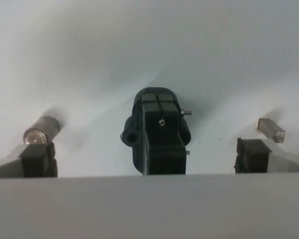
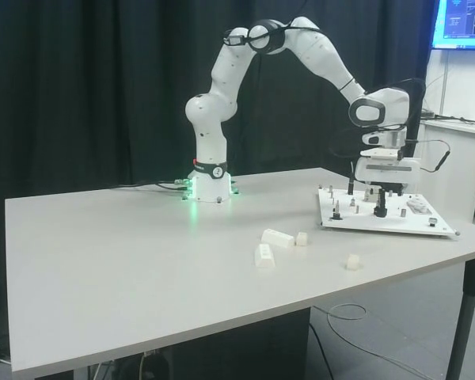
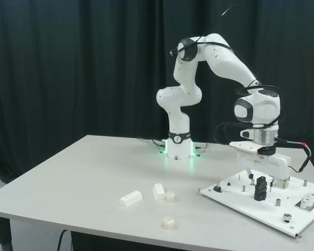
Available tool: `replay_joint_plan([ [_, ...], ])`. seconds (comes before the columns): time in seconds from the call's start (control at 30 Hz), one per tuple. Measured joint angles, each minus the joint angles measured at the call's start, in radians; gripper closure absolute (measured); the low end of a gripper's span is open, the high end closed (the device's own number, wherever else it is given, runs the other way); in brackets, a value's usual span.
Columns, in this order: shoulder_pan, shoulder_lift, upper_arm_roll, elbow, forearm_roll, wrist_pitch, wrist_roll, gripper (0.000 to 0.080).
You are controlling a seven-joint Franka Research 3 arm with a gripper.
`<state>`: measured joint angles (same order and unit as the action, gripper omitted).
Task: Remove D-SUB.
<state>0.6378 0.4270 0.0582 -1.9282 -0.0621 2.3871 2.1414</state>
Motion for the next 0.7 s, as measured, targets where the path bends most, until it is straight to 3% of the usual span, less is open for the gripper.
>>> replay_joint_plan([
  [0.53,0.067,0.014,-0.067,0.008,0.058,0.000,0.007,0.0003],
  [0.57,0.069,0.015,-0.070,0.008,0.060,0.000,0.007,0.0102],
  [0.7,0.082,0.016,-0.082,0.008,0.062,0.000,0.007,0.0102],
])
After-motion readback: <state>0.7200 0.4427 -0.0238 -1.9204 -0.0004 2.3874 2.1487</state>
